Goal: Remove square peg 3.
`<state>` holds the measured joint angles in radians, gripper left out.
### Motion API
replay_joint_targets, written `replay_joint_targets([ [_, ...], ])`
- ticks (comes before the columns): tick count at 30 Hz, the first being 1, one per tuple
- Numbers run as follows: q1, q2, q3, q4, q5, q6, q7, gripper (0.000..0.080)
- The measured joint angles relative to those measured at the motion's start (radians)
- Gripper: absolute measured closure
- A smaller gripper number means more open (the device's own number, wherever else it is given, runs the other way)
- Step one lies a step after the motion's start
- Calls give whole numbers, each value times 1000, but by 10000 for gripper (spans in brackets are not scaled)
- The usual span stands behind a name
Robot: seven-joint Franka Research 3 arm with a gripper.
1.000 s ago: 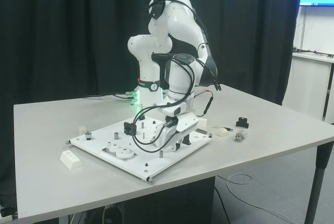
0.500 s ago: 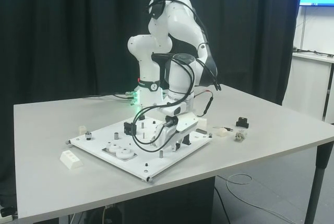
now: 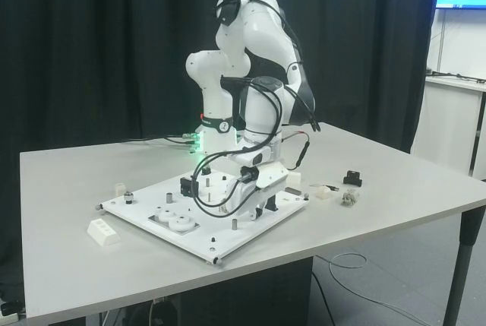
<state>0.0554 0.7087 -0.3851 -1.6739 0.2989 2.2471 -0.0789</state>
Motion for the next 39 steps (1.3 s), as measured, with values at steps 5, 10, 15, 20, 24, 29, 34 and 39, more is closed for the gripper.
replay_joint_targets([
  [5,3,-10,0,-20,3,25,-1,725],
  [10,6,-19,0,-40,7,49,-6,725],
  [15,7,-27,1,-55,10,71,-10,725],
  [20,8,-29,2,-58,11,77,-10,725],
  [24,8,-31,2,-58,11,77,-10,725],
  [29,7,-31,2,-58,13,77,-10,725],
  [34,6,-31,2,-58,19,77,-10,725],
  [39,6,-32,1,-59,22,77,-10,726],
])
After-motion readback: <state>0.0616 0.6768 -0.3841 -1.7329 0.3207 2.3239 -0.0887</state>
